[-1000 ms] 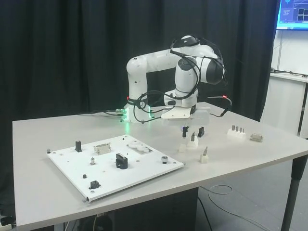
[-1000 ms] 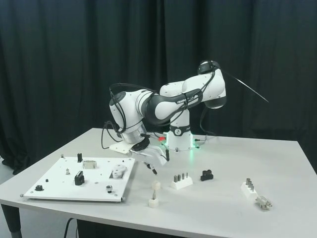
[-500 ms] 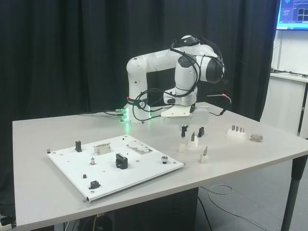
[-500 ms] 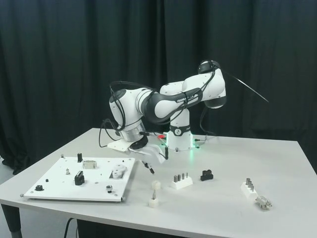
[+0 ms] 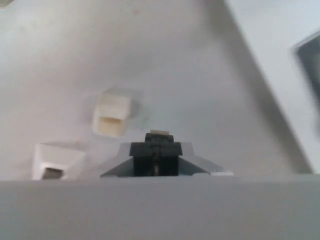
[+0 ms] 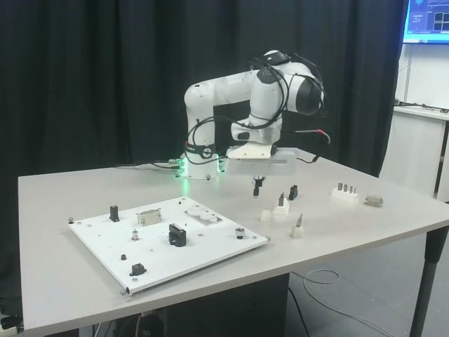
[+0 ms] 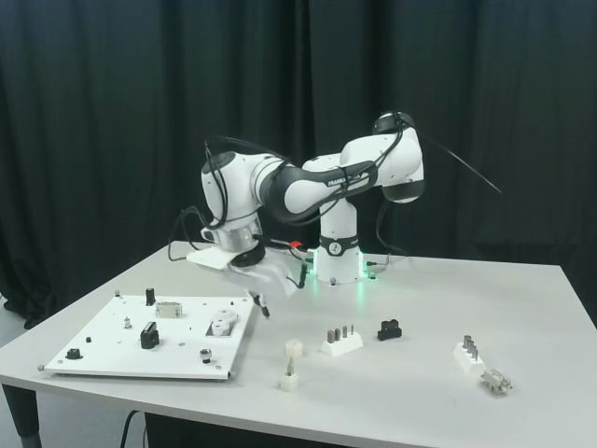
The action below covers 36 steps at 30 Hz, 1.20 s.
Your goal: Insert USB.
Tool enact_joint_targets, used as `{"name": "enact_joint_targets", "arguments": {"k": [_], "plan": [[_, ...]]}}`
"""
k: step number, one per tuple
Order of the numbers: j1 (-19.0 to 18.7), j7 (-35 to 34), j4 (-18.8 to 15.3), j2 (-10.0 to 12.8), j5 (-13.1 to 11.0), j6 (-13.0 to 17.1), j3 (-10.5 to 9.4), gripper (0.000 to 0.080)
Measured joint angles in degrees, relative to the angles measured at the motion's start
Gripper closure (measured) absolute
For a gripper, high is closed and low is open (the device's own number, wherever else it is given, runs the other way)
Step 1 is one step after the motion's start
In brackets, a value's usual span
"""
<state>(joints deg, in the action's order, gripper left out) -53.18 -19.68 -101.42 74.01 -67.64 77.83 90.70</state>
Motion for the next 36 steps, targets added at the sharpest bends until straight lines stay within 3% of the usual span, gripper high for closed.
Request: {"name": "enact_joint_targets", "arguments": {"k": [20,36], "plan": [[4.57,12.62,-1.87,0.01,5.25,6.92,3.53,0.078],[12.2,24.92,-3.73,0.38,6.5,12.25,4.32,0.078]]}}
